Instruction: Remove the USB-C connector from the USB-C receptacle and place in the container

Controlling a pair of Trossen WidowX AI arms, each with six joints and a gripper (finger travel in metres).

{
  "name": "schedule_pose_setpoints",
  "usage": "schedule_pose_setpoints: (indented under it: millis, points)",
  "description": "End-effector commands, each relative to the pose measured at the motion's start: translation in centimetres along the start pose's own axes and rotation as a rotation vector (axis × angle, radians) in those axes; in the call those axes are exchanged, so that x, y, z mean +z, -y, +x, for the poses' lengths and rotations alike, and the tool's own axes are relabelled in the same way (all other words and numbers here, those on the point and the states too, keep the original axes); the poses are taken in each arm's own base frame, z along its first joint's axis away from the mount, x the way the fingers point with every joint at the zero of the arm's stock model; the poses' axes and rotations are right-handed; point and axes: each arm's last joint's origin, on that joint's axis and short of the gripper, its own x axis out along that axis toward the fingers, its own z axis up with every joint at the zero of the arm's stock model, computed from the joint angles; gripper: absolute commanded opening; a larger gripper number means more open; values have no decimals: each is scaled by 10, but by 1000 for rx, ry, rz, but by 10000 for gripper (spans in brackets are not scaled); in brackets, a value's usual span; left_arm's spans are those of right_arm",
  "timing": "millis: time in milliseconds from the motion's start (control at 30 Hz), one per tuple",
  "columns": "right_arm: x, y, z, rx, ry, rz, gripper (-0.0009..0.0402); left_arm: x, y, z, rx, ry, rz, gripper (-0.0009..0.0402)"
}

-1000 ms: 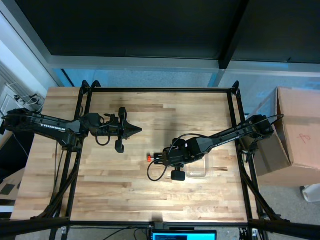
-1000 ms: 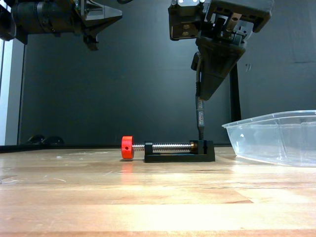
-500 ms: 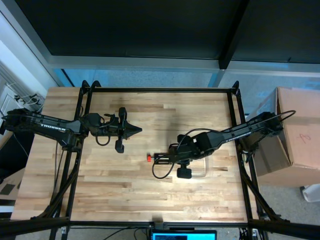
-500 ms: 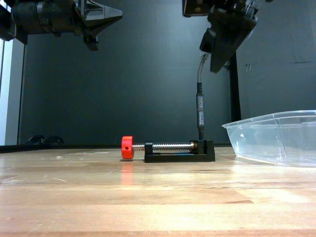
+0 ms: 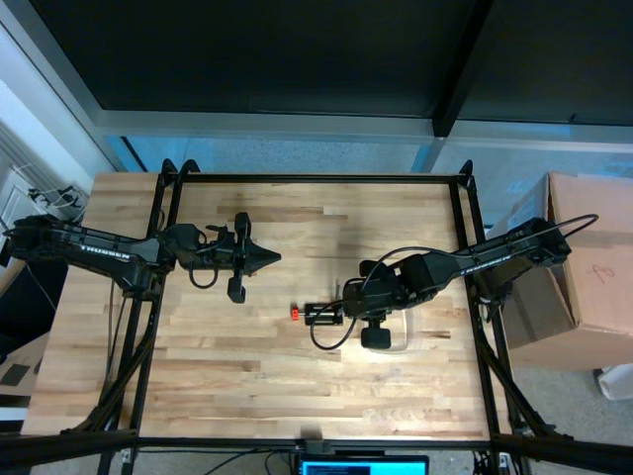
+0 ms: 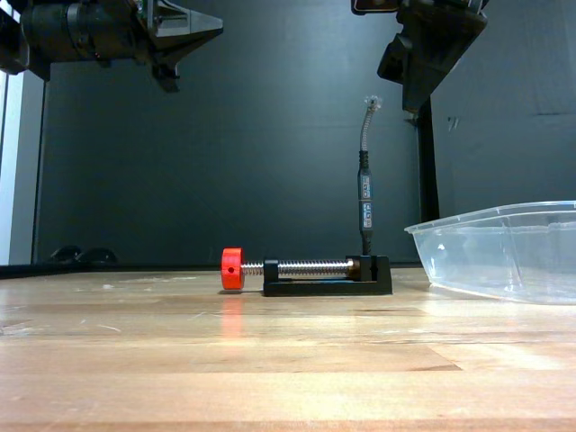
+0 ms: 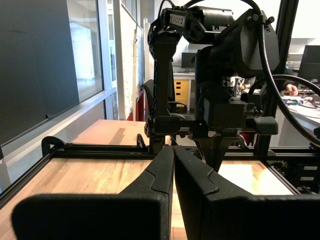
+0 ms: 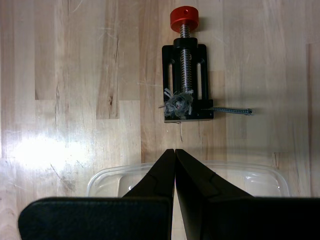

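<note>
High view: the left arm (image 5: 99, 247) lies out flat from the surface's (image 5: 247, 386) left edge. The left gripper (image 5: 265, 257) hangs over left-of-centre, well apart from everything. The right arm (image 5: 485, 257) comes in from the right edge and bends down. The right gripper (image 5: 354, 297) sits mid-surface, over the spot where the clamp (image 5: 324, 313) meets the container (image 5: 404, 334).

Low view: the connector (image 6: 364, 202) stands upright, plugged into the clamp's end nearest the container. It has a frayed cable stub (image 6: 369, 106) on top and nothing touches it. The right gripper is up high, a bit toward the container and clear of the stub. The left gripper is high and level.

Left wrist: the 2 fingers (image 7: 160, 172) are pressed together with nothing between them.

Right wrist: it looks straight down, fingers (image 8: 162, 172) closed tight and empty too. The tips are over the container's near rim, with the clamp just beyond and its red knob (image 8: 184, 17) at the far end.
</note>
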Motion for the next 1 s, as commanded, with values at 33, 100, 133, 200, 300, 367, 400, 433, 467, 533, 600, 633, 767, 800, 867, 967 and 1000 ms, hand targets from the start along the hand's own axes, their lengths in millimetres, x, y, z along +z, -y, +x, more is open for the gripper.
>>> schedule_pose_setpoints:
  millis: [33,100,133,200,300,367,400,433,467,533,600,633,767,800,867,967,1000]
  points:
    - [0,0,0,-1,-1,3,2,0,0,0,0,0,0,0]
    - [0,0,0,-1,0,-9,12,0,0,0,0,0,0,0]
    - [0,0,0,-3,1,-21,21,0,0,0,0,0,0,0]
    - [1,1,-1,-25,10,-35,47,0,0,0,0,0,0,0]
    - [2,1,-2,-44,10,-42,97,0,0,0,0,0,0,0]
    - [1,2,-2,-53,6,-44,128,0,0,0,0,0,0,0]
    - [1,2,-2,-53,6,-43,142,0,0,0,0,0,0,0]
    - [1,2,-2,-53,6,-42,156,0,0,0,0,0,0,0]
    - [1,2,-2,-53,6,-42,167,0,0,0,0,0,0,0]
    - [1,2,-2,-53,6,-42,183,0,0,0,0,0,0,0]
    - [2,2,-2,-53,8,-42,190,0,0,0,0,0,0,0]
    - [3,2,1,-54,2,-44,191,0,0,0,0,0,0,0]
    - [15,0,9,-58,-34,-51,187,0,0,0,0,0,0,0]
    - [19,0,9,-62,-48,-57,188,0,0,0,0,0,0,0]
    - [26,0,13,-75,-90,-67,190,0,0,0,0,0,0,0]
    - [36,-2,18,-91,-143,-78,194,0,0,0,0,0,0,0]
    - [39,-3,19,-91,-144,-84,196,0,0,0,0,0,0,0]
